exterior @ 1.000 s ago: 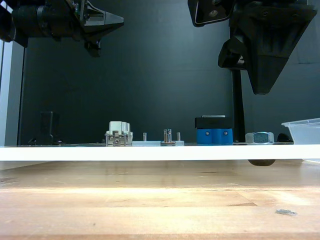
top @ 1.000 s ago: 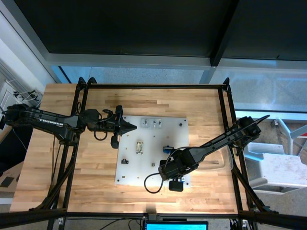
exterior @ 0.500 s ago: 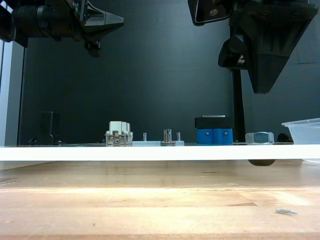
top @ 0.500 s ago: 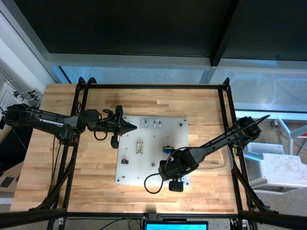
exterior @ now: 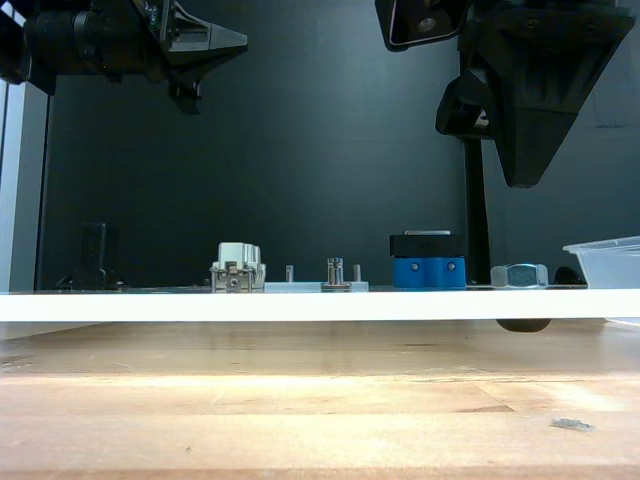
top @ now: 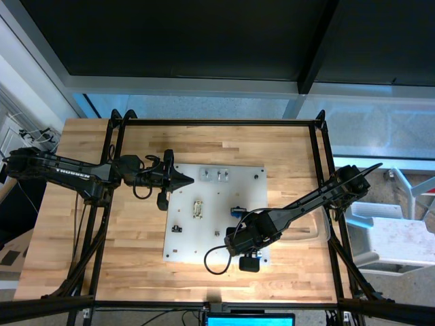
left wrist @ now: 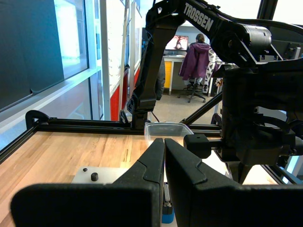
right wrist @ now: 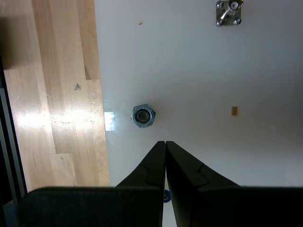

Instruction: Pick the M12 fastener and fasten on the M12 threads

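The small silver M12 nut [right wrist: 143, 116] sits flat on the white board [right wrist: 199, 71] near its edge, with a dark core in its bore. In the low view the nut [exterior: 519, 275] rests at board level on its stud and no ribs show. My right gripper [right wrist: 165, 142] is shut and empty, hanging well above the nut [exterior: 520, 178] and apart from it. In the high view the right gripper [top: 235, 240] covers that spot, so the nut is hidden there. My left gripper [top: 191, 179] is shut and empty, held high over the board's far left edge [exterior: 240, 42].
A clear tray [top: 309, 231] lies right of the board behind the right arm. A blue connector block [exterior: 428, 272], a silver post [exterior: 335, 272] and a grey connector [exterior: 237, 270] stand on the board. Bare wood [top: 81, 224] lies around the board.
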